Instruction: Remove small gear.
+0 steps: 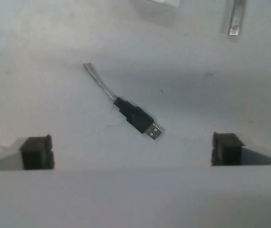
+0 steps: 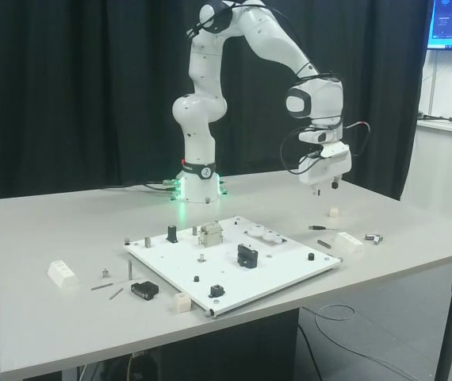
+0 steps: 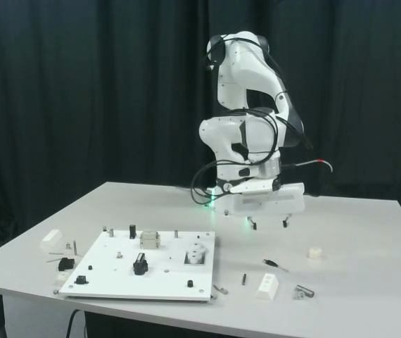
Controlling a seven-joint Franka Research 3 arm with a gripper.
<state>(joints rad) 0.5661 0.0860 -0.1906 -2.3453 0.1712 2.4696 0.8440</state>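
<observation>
Two white gears (image 2: 262, 234) sit side by side on the white board (image 2: 289, 274), seen too in the second room view as white gears (image 3: 198, 252); which is the small one I cannot tell. A small white round part (image 2: 333, 212) lies alone on the table to the right, also visible as the round part (image 3: 315, 252). My gripper (image 2: 325, 188) hangs open and holds nothing, well above the table, right of the board. In the wrist view the gripper (image 1: 133, 152) looks down on a black USB plug (image 1: 138, 118), its black fingertips (image 1: 36, 151) wide apart.
The board (image 3: 165, 285) carries several black and grey fixtures. Right of it lie a white block (image 2: 348, 242), a metal part (image 2: 375, 237) and a small pin (image 3: 243, 279). Left of it are another white block (image 2: 62, 272), pins and a black piece (image 2: 144, 289).
</observation>
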